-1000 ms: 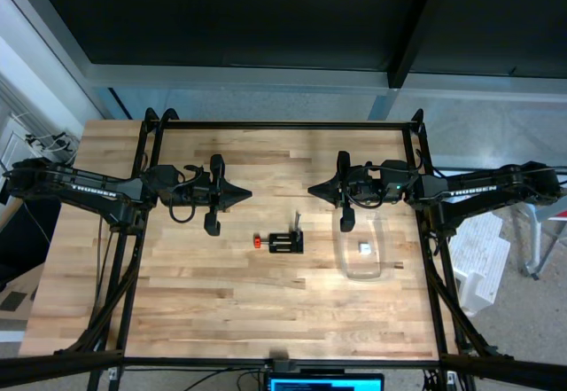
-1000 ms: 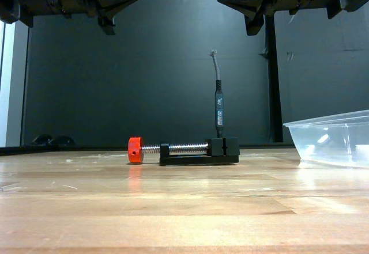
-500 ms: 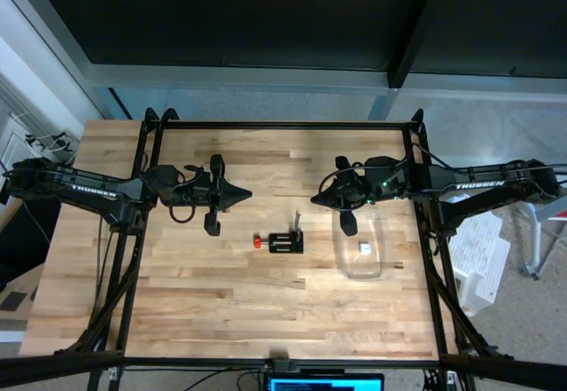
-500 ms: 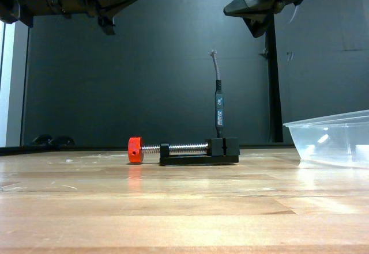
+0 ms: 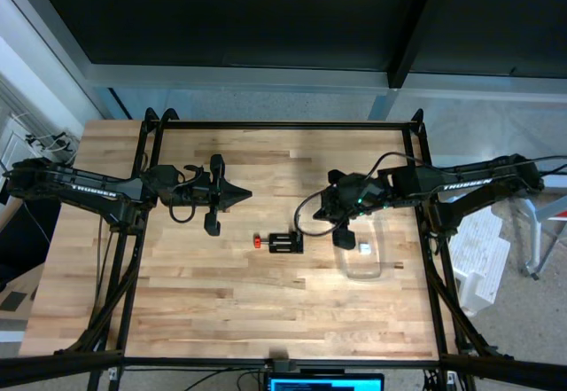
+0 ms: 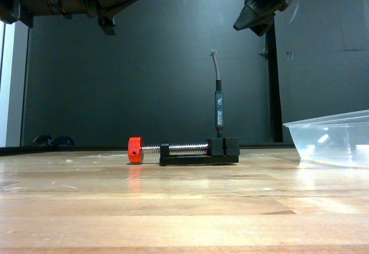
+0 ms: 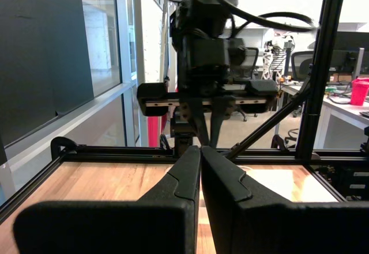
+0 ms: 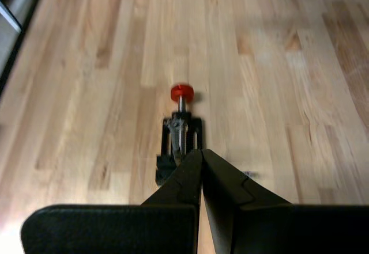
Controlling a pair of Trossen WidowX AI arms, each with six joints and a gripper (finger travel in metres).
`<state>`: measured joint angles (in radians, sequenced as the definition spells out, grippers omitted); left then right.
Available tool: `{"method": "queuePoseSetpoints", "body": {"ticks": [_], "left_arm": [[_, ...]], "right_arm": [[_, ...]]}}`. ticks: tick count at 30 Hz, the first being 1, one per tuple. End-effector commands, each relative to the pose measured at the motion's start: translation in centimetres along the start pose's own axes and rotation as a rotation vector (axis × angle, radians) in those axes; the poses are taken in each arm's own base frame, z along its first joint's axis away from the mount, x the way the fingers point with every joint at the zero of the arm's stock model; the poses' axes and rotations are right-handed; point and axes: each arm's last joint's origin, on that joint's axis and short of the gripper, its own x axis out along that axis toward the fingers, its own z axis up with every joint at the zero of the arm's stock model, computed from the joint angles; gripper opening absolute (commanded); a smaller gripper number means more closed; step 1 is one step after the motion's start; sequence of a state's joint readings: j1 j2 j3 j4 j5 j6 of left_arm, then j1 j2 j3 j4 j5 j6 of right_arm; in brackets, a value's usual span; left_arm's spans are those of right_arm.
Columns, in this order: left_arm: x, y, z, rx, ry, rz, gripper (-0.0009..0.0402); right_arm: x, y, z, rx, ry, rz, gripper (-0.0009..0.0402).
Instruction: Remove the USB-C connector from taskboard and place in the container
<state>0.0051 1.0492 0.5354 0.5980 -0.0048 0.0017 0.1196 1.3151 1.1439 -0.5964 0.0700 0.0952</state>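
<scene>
1. So, nearest the table's front edge is the container [image 5: 361,277]. It sits under and a bit behind the right gripper [image 8: 201,152], on its arm's side. A small white block [image 5: 364,247] lies inside.
2. Taskboard [image 5: 285,243] comes next, flat on the table below and ahead of the right gripper's tip. Its red knob [image 8: 182,92] is at the end pointing away from that gripper. It's well apart from the container.
3. USB-C connector [image 6: 219,109] is plugged upright in the board's end nearest the right gripper, with a thin wire [image 6: 215,64] bending off its top. Nothing touches it.
4. Right gripper is tilted nose-down toward the board, hanging high up, above and off to one side of the wire's tip. Fingers are pressed together, nothing between them.
5. Farthest back, the left gripper [image 7: 200,149] hangs level and high, pointing inward at the right arm. It's well away from the board, on the knob's side. Its fingers are closed up too, holding nothing.
</scene>
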Motion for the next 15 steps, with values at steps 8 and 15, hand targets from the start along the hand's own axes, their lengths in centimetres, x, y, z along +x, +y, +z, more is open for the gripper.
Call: {"method": "queuePoseSetpoints", "body": {"ticks": [8,15], "left_arm": [[0.0,0.0,0.0,0.0,-0.001,0.0,0.0],[0.0,0.0,0.0,0.0,0.0,0.0,0.0]], "right_arm": [[2.4,1.2,1.3,-0.032,0.163,-0.012,0.0001],[4.0,1.5,1.6,-0.026,0.217,-0.021,0.0061]]}}
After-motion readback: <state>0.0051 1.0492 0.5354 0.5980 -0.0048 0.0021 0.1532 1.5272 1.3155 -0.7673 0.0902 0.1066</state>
